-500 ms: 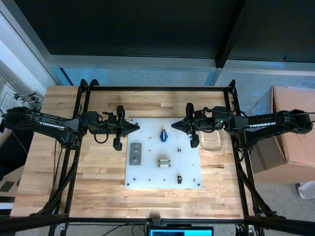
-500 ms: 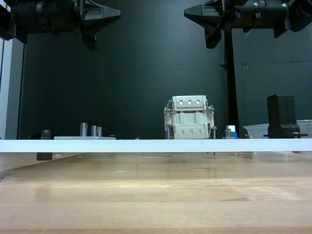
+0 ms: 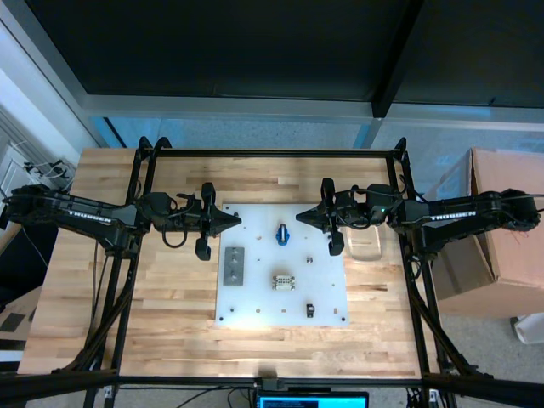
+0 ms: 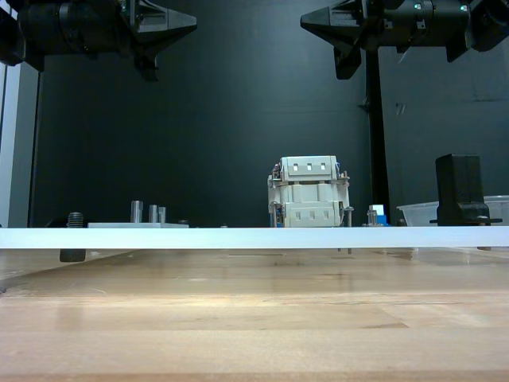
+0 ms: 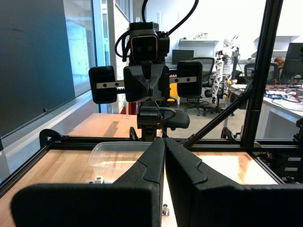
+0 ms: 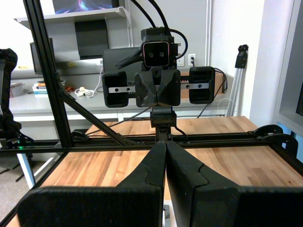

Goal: Remove the HAN10E connector from the taskboard and place in the container

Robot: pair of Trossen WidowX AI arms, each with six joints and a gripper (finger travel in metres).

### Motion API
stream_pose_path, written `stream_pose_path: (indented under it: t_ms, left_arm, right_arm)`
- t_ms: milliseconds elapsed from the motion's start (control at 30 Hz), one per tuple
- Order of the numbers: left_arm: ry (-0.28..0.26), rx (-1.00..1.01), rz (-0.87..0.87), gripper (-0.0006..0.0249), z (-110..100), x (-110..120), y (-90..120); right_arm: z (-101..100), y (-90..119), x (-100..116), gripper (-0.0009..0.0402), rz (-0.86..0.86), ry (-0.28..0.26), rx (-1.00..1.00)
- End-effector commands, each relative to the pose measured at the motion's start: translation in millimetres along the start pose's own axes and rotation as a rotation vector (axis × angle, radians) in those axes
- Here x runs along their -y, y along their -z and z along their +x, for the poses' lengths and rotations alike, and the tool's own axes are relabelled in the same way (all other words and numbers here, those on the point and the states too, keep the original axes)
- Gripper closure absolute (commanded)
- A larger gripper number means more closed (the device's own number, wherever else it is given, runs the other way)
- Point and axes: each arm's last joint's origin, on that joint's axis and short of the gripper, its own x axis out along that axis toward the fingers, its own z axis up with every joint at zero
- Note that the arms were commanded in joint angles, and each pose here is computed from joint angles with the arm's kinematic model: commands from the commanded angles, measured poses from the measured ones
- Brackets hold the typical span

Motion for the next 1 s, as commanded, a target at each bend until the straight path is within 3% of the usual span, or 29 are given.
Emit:
stream_pose_path:
  t_ms: [33,400,600,1000]
  left_arm:
    - [0.0,0.0,0.0,0.0243,0,0,0]
    - [0.0,0.0,0.0,0.0243,0,0,0]
    - [0.0,0.0,0.0,0.0243,0,0,0]
    - [0.0,0.0,0.0,0.0243,0,0,0]
  right_arm:
    - [2,-3,-1,0.0393,0.019,-0.005,-0.061]
    - [15,-24,-29,0.0393,0.049,-0.015,-0.476]
    - [34,-26,-51,0.0393,0.027,0.019,-0.705]
    - [78,-18,-75,0.0393,0.056,0.066,-1.109]
